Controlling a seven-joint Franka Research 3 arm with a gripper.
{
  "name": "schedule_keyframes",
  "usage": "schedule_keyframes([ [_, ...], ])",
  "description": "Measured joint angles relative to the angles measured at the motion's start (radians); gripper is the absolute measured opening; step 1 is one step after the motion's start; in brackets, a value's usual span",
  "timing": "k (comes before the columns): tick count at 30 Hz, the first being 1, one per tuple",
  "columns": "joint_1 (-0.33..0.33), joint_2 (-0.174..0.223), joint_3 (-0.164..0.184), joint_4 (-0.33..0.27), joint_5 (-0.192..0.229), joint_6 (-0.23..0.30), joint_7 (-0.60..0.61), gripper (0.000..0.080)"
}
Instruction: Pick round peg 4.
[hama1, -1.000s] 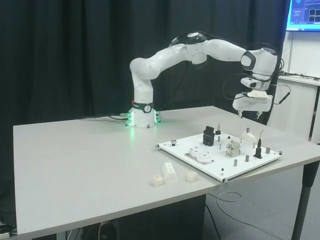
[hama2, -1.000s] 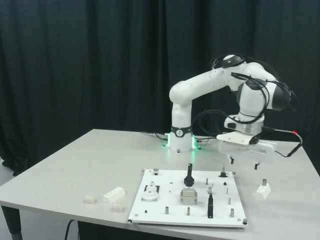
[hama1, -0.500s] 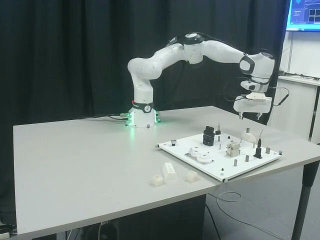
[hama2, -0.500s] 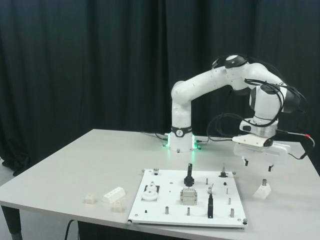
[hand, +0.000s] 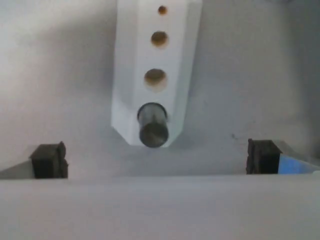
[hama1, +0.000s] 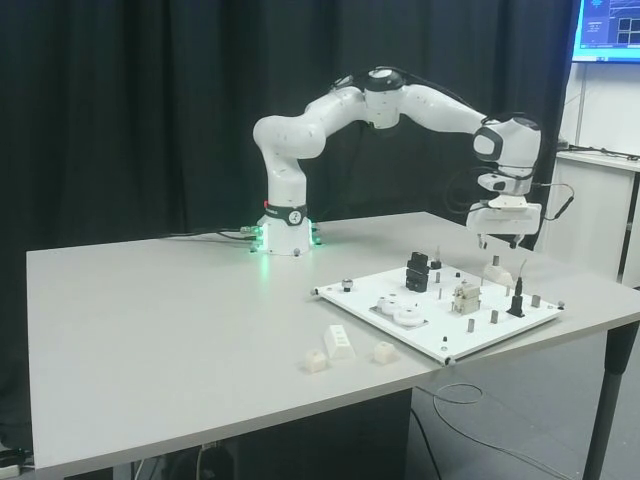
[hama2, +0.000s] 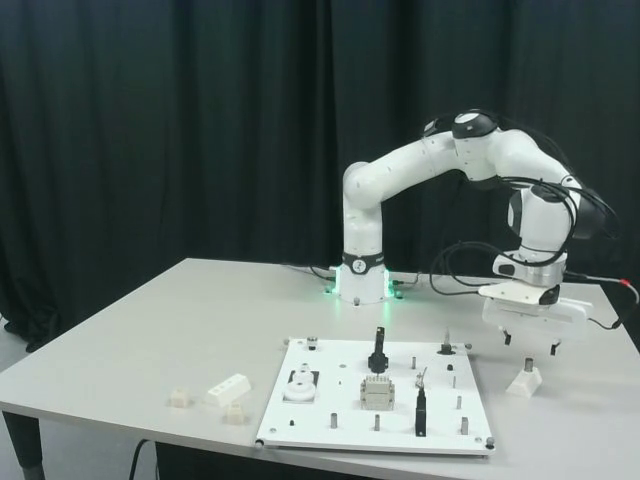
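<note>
tabletop: grey, black curtain behind
gripper: we have swung right, spread above round peg 4
holder block: we are aligned to descend

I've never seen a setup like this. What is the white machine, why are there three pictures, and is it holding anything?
The white machine is a robot arm bolted to a grey table. Two pictures come from cameras in the room; the third looks down from the arm's wrist. On the table lie a white board with small parts and a few loose white blocks. The jaws are open and hold nothing. They hover over a white holder with a grey peg standing in it.
</note>
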Motion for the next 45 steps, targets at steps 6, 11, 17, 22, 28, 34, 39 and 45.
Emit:
schedule_keyframes([
  [6,0.019,0.0,0.025,-0.02,0.005,0.061,0.02,0.08],
  [11,0.027,0.0,0.043,-0.029,0.006,0.099,0.027,0.08],
  [17,0.03,0.001,0.065,-0.038,0.015,0.134,0.03,0.08],
  [22,0.03,0.001,0.081,-0.044,0.025,0.163,0.033,0.08],
  [28,0.03,0.001,0.092,-0.047,0.026,0.183,0.038,0.08],
  [34,0.03,0.001,0.093,-0.05,0.026,0.191,0.038,0.067],
  [39,0.03,0.001,0.093,-0.052,0.026,0.194,0.038,0.0328],
  [45,0.03,0.001,0.093,-0.055,0.025,0.198,0.038,0.017],
])
